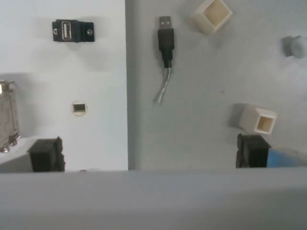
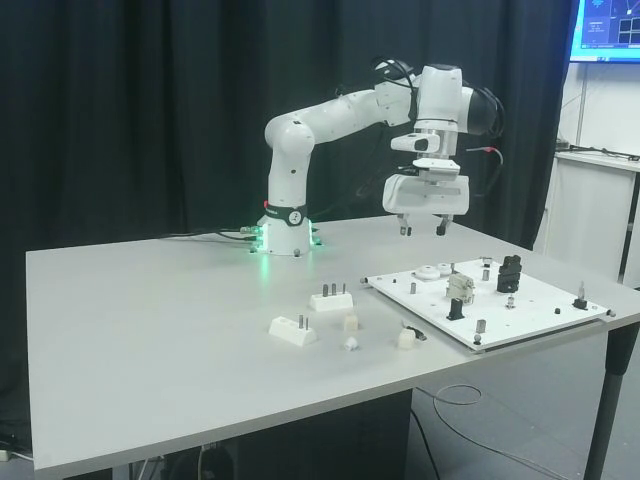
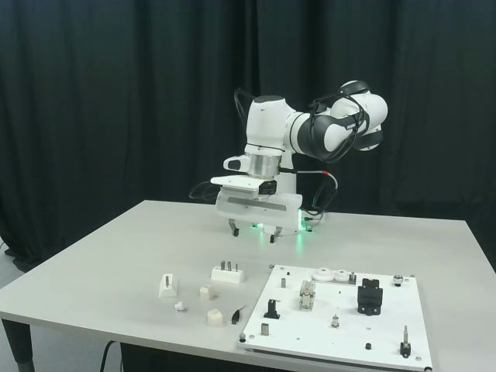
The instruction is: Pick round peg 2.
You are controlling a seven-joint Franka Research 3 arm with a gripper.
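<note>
Small grey pegs stand upright in two white holders on the table: one holder [image 2: 331, 298] [image 3: 228, 272] carries several pegs, the other [image 2: 293, 328] [image 3: 167, 286] carries one. I cannot tell which is round peg 2. My gripper [image 2: 420, 229] [image 3: 252, 231] [image 1: 149, 153] hangs high above the table, well apart from both holders, open with nothing between its black fingertips [image 1: 46, 154]. The wrist view shows neither holder.
A white board [image 2: 545, 300] [image 3: 302, 333] [image 1: 62, 72] holds a black USB socket [image 1: 73, 30] and other fixtures. Beside it lie a USB plug [image 1: 166, 40] [image 3: 235, 315], two hollow white cubes [image 1: 211, 14] [image 1: 259, 120] and a small grey piece [image 1: 292, 45].
</note>
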